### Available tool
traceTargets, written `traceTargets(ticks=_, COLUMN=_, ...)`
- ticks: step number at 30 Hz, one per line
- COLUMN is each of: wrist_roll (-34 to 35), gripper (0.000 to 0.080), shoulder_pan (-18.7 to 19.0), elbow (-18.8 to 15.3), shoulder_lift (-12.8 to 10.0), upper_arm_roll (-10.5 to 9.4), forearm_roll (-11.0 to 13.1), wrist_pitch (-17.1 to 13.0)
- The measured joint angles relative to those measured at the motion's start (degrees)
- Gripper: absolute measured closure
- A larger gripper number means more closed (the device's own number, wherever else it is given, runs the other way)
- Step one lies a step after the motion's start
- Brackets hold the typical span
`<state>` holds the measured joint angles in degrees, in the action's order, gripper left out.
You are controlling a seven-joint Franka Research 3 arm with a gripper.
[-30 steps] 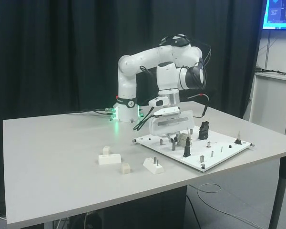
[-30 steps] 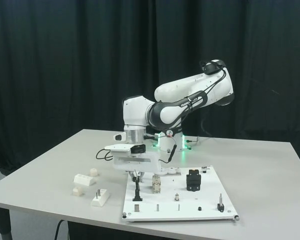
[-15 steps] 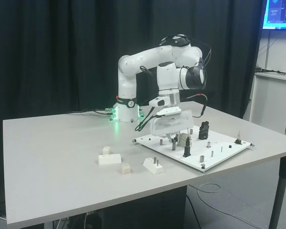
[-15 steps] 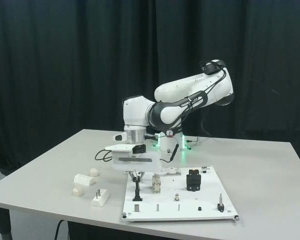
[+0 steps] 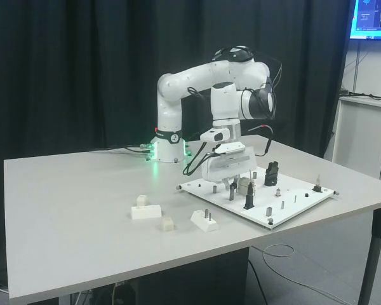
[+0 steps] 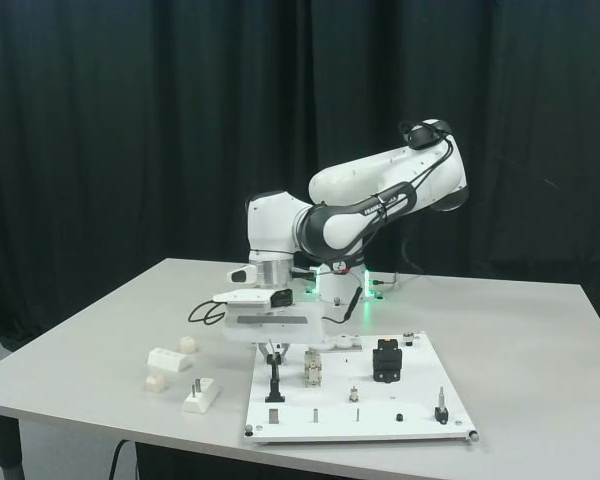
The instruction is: Insert square peg 3.
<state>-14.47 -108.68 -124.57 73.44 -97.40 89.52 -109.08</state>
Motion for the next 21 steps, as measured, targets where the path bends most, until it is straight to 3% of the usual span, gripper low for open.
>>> traceTargets(ticks=21, wrist_roll=-7.56, gripper=0.0696, shoulder_pan=-0.58, elbow=0.9, shoulder_lift=0.0, upper_arm_roll=-0.03, forearm_roll=-1.46, wrist_pitch=0.83)
